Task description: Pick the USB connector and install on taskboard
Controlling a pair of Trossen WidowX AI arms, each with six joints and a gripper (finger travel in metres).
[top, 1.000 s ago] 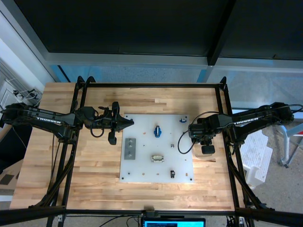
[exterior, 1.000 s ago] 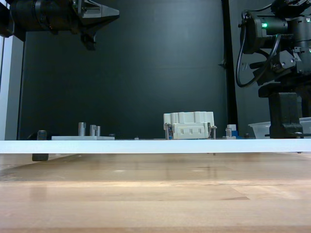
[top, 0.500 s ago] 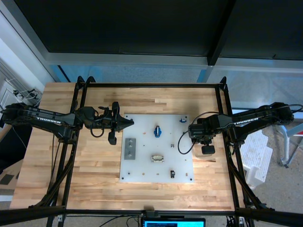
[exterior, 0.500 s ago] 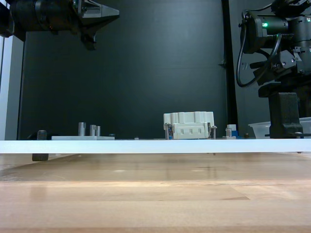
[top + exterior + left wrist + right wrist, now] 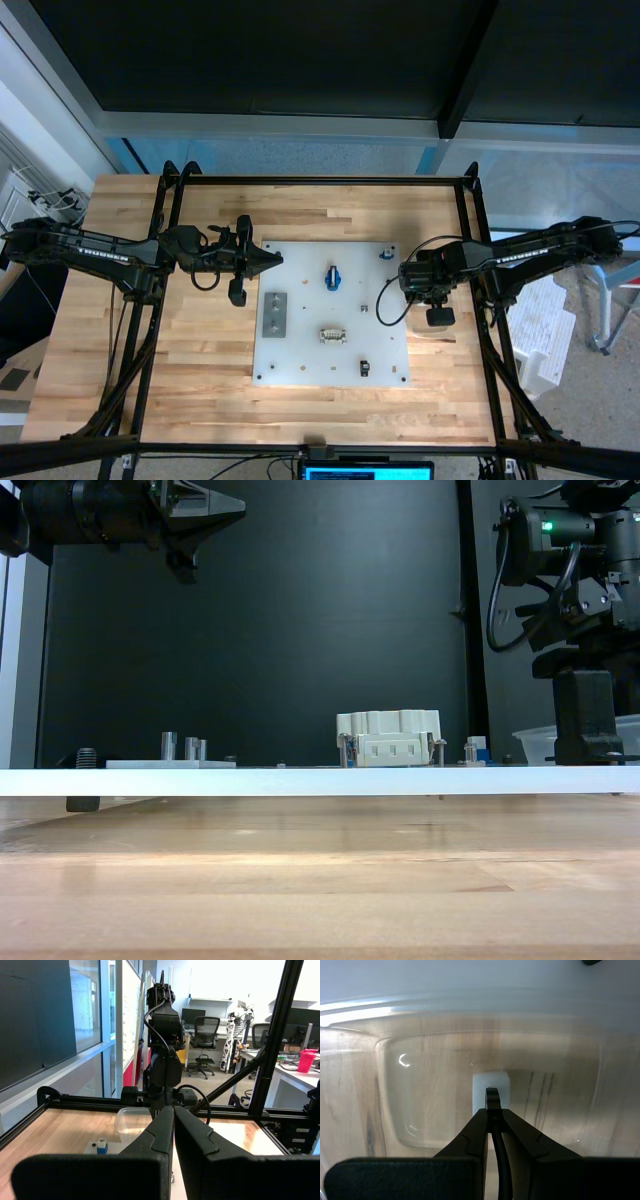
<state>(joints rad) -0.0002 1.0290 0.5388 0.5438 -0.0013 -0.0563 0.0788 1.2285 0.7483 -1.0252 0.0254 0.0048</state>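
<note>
Pale butcher-block wood is carrying the white taskboard (image 5: 300, 365) in the high view. Its matte plate is showing small screw holes, a blue part (image 5: 333, 277) and a grey metal block (image 5: 274, 315). At the board's left edge the left gripper (image 5: 268, 260) is hovering, while the right gripper (image 5: 437, 318) is pointing down just off the right edge.

From the low view, a ribbed beige connector (image 5: 390, 738) is standing blocky on the board, and the right gripper is reaching down at a clear tray (image 5: 530, 746).

Through the left wrist view, the left gripper's fingers (image 5: 162, 1132) are pressing together on nothing, aiming level across the board.

Through the right wrist view, the right gripper's jaws are pinching a slim black piece tipped with a small white block. I am taking this to be the USB connector (image 5: 490, 1087), sitting over the glossy tray floor. It is probably light, rigid and smooth, so it may be prone to pivoting in so narrow a pinch. Squeezing its flat sides squarely should suit insertion better.
</note>
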